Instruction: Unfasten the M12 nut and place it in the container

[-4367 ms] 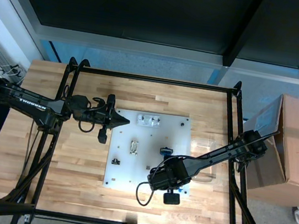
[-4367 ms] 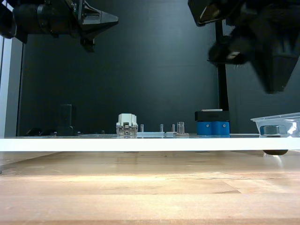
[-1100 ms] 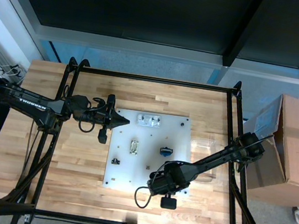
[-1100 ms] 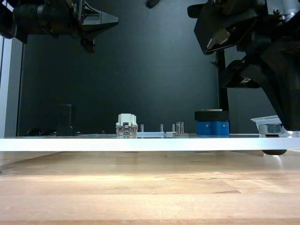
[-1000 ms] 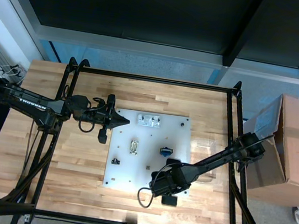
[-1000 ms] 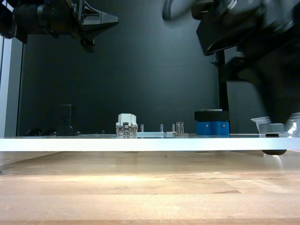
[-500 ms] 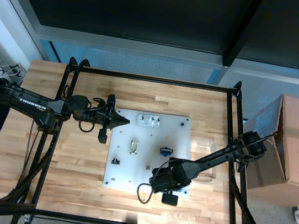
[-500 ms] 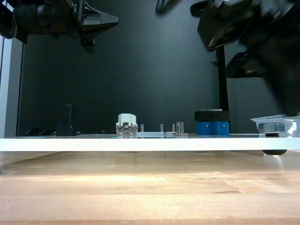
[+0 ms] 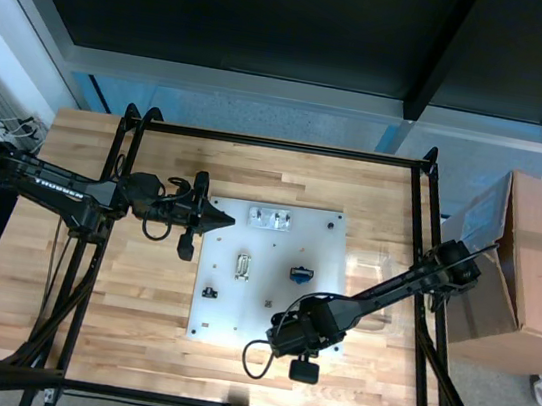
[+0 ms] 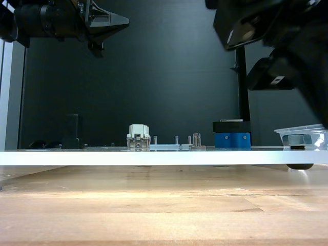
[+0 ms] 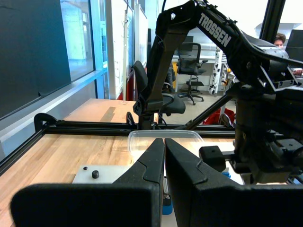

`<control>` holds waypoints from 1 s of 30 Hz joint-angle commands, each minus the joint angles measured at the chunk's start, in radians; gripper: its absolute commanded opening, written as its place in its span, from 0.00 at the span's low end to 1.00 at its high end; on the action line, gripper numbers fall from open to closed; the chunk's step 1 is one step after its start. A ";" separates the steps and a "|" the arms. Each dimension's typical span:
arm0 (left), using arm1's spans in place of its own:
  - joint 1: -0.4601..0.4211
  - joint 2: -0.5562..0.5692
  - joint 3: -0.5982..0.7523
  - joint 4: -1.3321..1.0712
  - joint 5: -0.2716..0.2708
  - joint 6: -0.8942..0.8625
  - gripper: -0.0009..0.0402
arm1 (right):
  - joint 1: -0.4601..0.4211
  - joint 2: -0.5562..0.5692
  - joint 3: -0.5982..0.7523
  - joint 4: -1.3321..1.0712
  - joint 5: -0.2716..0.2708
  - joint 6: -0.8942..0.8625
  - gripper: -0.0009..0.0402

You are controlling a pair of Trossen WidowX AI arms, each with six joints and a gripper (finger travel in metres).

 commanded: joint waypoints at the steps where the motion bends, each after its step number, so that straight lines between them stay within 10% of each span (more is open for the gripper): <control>1: 0.000 0.000 0.000 0.000 0.000 0.000 0.02 | 0.001 0.003 -0.013 0.021 0.003 0.000 0.02; 12: 0.000 0.000 0.000 0.000 0.000 0.000 0.02 | 0.000 0.001 -0.028 0.024 0.059 0.000 0.02; 16: 0.000 0.000 0.000 0.000 0.000 0.000 0.02 | 0.000 -0.014 -0.015 -0.107 0.296 0.109 0.02; 25: 0.000 0.000 0.000 0.003 0.000 0.000 0.02 | -0.001 -0.034 -0.007 -0.134 0.243 0.102 0.02; 30: 0.000 0.000 0.000 0.000 0.000 0.000 0.02 | -0.002 -0.044 0.008 -0.126 0.119 0.076 0.02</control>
